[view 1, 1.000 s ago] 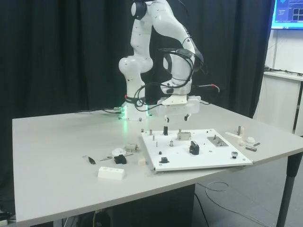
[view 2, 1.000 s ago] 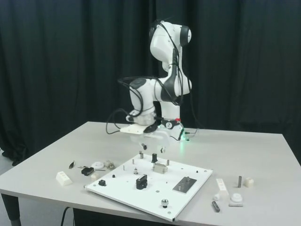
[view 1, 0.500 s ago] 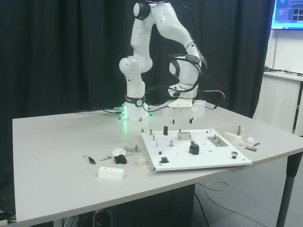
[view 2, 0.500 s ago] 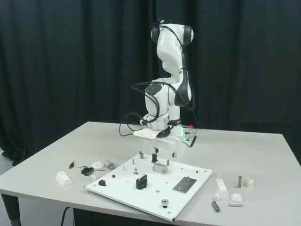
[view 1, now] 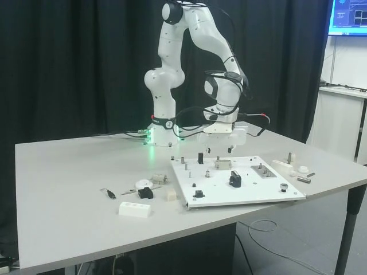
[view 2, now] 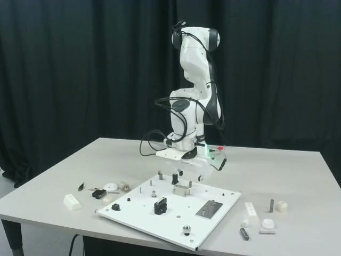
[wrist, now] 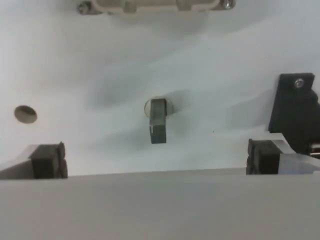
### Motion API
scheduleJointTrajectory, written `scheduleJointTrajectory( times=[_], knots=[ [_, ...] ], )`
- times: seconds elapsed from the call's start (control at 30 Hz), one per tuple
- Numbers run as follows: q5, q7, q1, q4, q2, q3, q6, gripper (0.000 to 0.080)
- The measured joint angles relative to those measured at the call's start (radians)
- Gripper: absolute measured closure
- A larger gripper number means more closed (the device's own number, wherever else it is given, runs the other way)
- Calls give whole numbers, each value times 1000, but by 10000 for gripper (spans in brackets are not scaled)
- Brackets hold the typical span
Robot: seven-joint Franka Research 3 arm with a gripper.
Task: Remove square peg 3.
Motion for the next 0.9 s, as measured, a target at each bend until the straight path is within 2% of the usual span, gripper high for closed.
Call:
scheduleJointTrajectory(
  times=[0.47,0.9],
  knots=[
    [1,19,0,-43,2,26,65,3],
    [2,24,0,-51,23,36,112,3]
  ],
)
